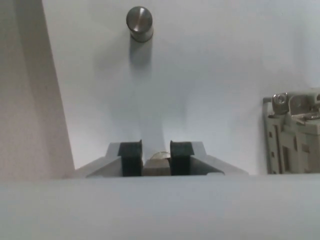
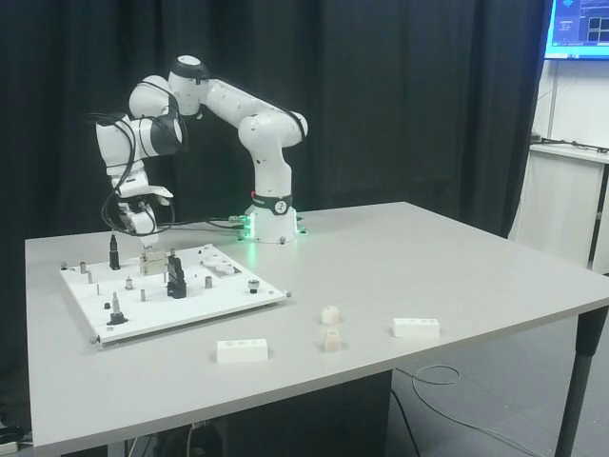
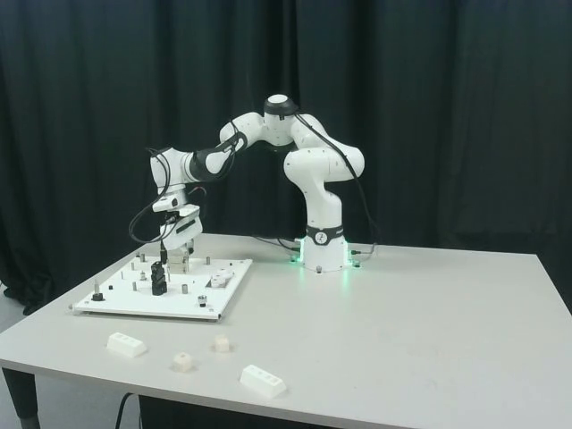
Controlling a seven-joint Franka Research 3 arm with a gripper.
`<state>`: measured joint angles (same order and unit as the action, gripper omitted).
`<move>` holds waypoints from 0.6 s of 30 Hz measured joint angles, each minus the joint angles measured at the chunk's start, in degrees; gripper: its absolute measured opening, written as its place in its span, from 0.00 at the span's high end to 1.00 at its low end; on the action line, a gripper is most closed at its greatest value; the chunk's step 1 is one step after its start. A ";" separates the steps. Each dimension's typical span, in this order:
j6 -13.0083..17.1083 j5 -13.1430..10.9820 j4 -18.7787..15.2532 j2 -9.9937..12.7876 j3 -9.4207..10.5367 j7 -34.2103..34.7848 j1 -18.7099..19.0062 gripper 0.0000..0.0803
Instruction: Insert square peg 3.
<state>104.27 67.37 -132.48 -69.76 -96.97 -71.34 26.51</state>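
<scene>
White board [image 2: 190, 307] lies under the gripper [image 1: 156, 156], whose fingers clamp a peg [image 1: 157, 164]. No writing is readable anywhere.

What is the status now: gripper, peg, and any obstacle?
Gripper shut on square peg, above white board. Peg not yet inserted. Metal pin stands ahead, apart from peg.
</scene>
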 joint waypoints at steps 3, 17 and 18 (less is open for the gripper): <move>0.00 0.04 0.02 0.00 0.00 -0.67 0.03 0.86; 0.50 0.82 0.04 0.00 -0.28 -3.38 0.48 0.86; 0.48 0.83 0.04 0.00 -0.27 -3.38 0.48 0.86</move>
<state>104.76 68.20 -132.45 -69.75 -97.23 -74.72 26.99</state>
